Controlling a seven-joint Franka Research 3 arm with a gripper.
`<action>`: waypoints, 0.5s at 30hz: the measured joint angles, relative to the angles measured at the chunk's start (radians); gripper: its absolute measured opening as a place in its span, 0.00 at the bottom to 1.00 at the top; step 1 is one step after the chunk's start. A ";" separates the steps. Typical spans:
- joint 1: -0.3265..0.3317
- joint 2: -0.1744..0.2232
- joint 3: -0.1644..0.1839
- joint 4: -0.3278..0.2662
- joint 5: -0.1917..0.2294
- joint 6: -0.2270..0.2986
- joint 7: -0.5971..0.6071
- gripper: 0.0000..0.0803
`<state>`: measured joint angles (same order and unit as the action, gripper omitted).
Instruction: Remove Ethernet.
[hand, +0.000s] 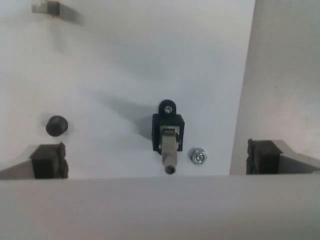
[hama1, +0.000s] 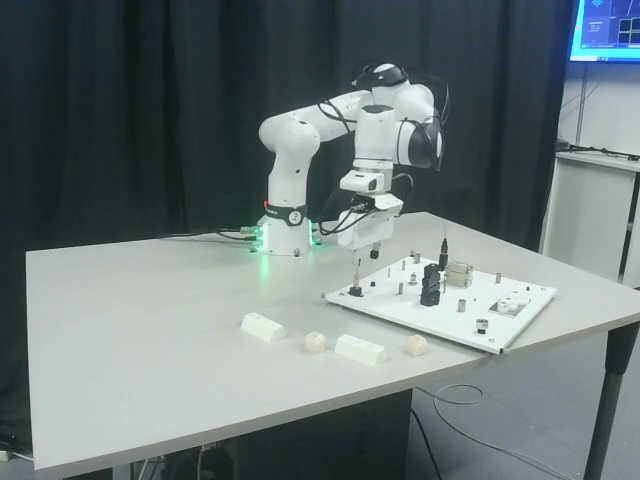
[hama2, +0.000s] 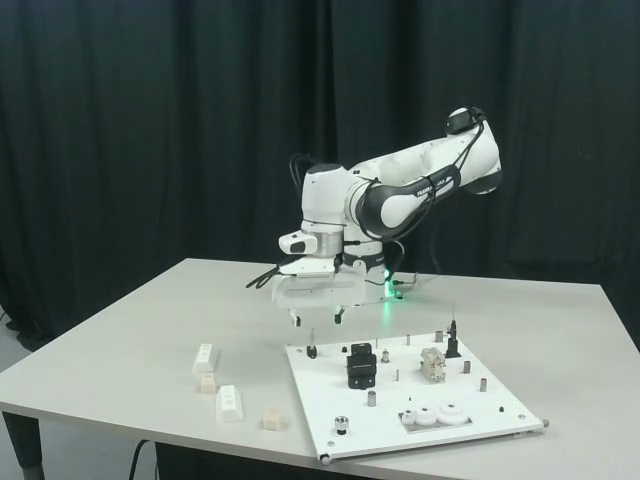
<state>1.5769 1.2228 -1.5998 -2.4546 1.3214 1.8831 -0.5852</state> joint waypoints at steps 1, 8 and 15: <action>0.000 0.000 0.004 -0.002 0.005 0.004 0.000 1.00; -0.001 0.000 0.027 -0.002 0.019 0.035 0.000 1.00; -0.012 0.000 0.055 0.002 0.021 0.067 0.000 1.00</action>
